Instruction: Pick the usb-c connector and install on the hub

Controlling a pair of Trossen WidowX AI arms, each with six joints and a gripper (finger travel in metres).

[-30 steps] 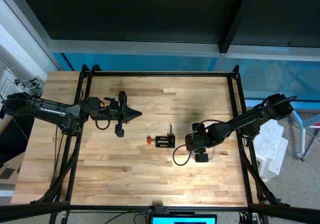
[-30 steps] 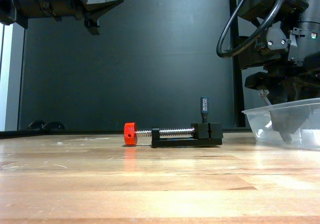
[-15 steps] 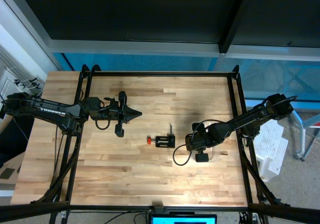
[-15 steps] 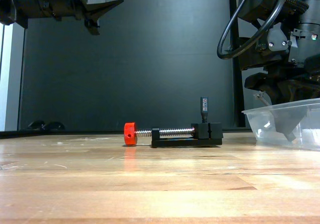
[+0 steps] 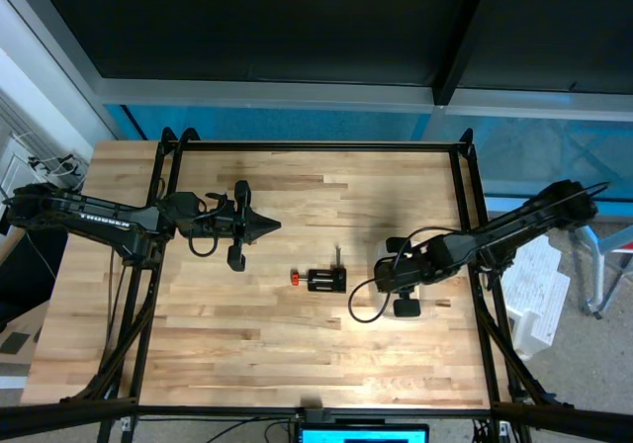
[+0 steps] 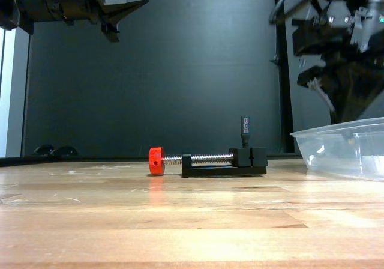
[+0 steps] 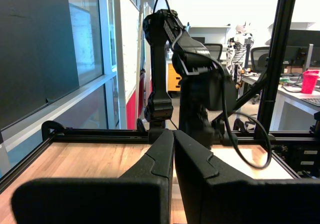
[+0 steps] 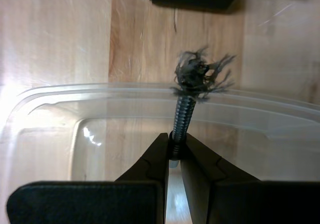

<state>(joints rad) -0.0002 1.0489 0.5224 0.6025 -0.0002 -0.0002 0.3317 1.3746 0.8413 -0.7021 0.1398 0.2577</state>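
Note:
The usb-c connector [image 8: 184, 111] is a silver-grey braided stub with a frayed dark end. My right gripper [image 8: 173, 151] is shut on it, above the clear dish [image 8: 55, 134]. In the low view the right gripper [image 6: 345, 116] hangs just over the dish rim [image 6: 336, 138]. The hub [image 5: 324, 280] lies mid-table to its left, a black block [image 6: 223, 161] with an orange-red knob [image 6: 156, 160] and an upright dark stem [image 6: 245, 131]. My left gripper [image 5: 269, 225] is shut and empty, raised well left of the hub, its fingers [image 7: 162, 151] pressed together.
The clear plastic dish [image 5: 423, 291] sits on the wooden table right of the hub, under the right arm. A black frame [image 5: 316, 147] runs around the table's edges. Bare wood lies between the hub and the near edge.
My right gripper has risen out of the clear dish with the connector in it and shifted slightly right. The left arm and the hub have stayed put.

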